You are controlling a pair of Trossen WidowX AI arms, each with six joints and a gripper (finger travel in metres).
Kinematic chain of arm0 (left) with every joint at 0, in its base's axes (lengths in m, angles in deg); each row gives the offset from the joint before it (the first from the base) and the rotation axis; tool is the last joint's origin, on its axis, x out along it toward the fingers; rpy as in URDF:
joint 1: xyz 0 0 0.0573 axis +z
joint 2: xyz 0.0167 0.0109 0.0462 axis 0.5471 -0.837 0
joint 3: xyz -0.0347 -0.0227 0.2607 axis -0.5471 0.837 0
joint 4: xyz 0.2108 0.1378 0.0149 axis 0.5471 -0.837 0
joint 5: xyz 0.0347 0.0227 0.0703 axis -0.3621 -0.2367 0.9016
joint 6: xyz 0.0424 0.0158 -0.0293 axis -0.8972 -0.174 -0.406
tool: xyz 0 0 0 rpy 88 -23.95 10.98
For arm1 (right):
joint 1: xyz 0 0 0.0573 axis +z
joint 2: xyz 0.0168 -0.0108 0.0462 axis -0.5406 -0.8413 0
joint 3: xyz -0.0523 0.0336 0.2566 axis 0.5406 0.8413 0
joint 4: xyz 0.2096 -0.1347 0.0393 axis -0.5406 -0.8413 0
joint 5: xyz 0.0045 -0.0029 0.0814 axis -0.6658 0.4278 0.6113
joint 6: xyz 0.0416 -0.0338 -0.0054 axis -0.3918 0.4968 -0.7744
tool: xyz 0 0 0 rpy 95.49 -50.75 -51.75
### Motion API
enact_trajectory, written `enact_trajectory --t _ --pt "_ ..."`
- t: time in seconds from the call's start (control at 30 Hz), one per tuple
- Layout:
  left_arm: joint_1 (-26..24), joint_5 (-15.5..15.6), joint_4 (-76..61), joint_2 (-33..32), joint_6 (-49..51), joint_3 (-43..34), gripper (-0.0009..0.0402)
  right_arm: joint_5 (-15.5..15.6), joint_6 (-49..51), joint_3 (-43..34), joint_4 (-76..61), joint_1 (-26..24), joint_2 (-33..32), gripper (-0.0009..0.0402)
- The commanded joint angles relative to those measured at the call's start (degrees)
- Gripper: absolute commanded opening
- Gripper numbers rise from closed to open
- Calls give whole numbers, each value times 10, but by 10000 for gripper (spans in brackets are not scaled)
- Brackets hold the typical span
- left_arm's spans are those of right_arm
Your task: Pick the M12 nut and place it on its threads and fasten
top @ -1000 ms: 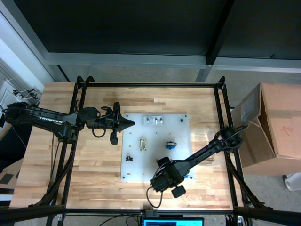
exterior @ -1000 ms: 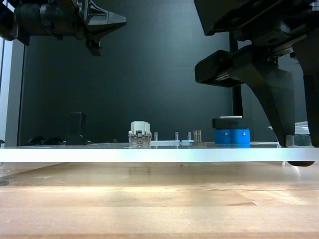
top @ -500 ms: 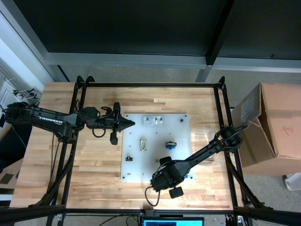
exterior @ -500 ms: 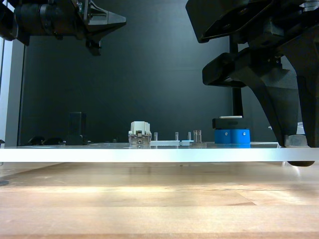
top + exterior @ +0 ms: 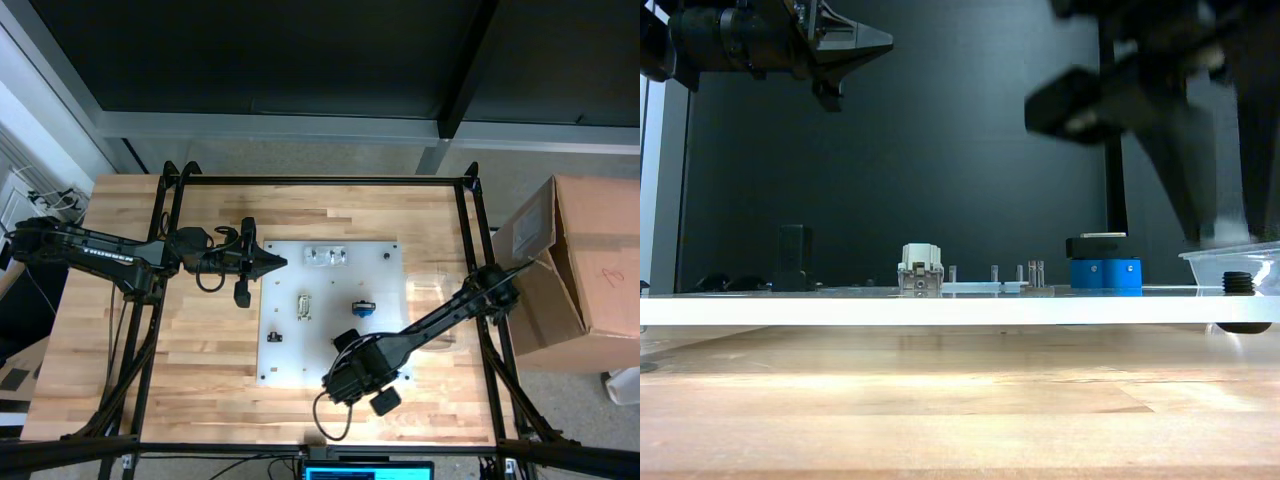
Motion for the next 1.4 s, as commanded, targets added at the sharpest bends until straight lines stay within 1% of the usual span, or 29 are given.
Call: enact_trajectory --t 0.03,0.33,0.6,0.8,0.97,1.1,1.4 --pt "0 0 0 0 0 0 0 2 65 -2 -16 -4 16 9" --pt "0 0 0 0 0 0 0 2 293 -1 -47 -11 35 9" --pt "0 0 0 0 0 0 0 2 421 -1 -52 -13 36 8" --pt "0 0 0 0 0 0 0 -3 465 -1 -53 -13 35 9" --pt "0 0 0 0 0 0 0 -3 469 2 -52 -13 35 9" --pt "0 0 0 0 0 0 0 -3 496 15 -49 -15 35 9" --pt "0 0 0 0 0 0 0 -3 496 36 -16 -16 35 9"
